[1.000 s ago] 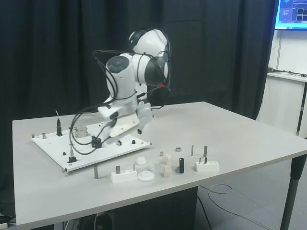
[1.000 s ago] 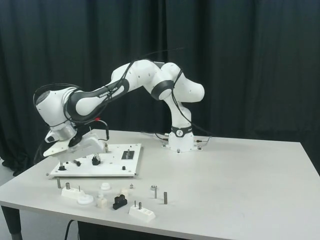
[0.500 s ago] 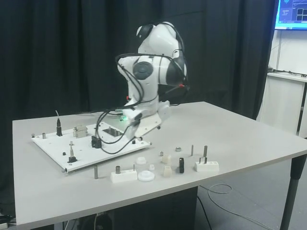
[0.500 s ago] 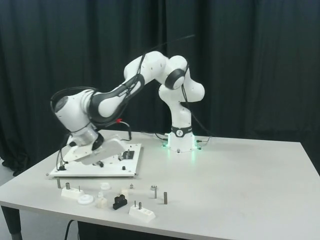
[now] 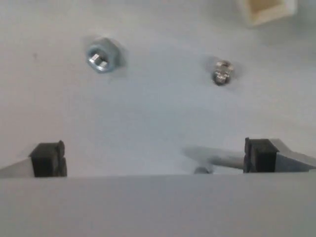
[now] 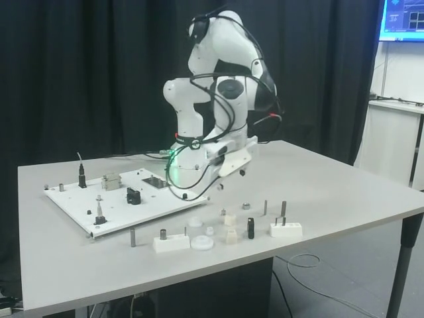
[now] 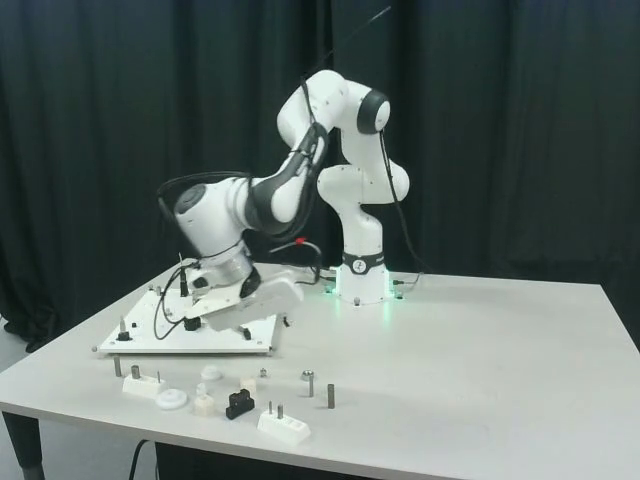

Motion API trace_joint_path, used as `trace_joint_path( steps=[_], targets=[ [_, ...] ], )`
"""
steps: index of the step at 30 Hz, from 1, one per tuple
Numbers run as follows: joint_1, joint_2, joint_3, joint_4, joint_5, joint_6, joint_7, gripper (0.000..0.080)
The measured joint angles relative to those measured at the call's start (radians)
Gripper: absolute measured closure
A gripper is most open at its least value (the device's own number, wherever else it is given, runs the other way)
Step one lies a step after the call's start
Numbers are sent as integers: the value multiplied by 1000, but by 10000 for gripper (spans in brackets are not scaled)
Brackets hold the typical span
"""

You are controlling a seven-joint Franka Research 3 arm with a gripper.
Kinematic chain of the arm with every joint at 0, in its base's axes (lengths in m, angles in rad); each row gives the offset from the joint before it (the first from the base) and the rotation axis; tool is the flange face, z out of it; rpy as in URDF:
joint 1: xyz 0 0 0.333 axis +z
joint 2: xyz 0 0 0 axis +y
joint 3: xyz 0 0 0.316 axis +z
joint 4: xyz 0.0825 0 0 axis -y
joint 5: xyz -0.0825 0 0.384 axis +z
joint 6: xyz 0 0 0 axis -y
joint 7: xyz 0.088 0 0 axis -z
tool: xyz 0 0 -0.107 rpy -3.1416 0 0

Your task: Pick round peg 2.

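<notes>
Grey table (image 5: 148,113) fills the wrist view. The claw (image 5: 153,159) is spread wide and holds nothing; a nut (image 5: 102,55) lies below it, and no peg shows.

First room view: the claw (image 6: 232,180) hovers above the table. Round peg 2 (image 6: 265,207), likely this upright pin, stands lower and nearer the table's front edge.

Second room view: the peg (image 7: 310,386) stands vertical, towards you from the claw (image 7: 283,318).

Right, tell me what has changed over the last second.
The white robot arm swung its pincer away from the far end of the white assembly board, across it, and now hangs open above the grey table near the loose small parts. It took hold of nothing. Board and loose parts stayed put.
</notes>
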State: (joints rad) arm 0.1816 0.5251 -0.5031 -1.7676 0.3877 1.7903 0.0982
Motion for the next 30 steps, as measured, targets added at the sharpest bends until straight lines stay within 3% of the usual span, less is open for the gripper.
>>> trace_joint_path(
  steps=[6,12,17,30],
  targets=[
    [60,-90,10,-139,-7,163,30,3],
    [118,-137,10,-231,-7,302,52,3],
    [157,-146,10,-272,-7,387,74,3],
    [235,-140,21,-324,-4,530,141,3]
  ],
)
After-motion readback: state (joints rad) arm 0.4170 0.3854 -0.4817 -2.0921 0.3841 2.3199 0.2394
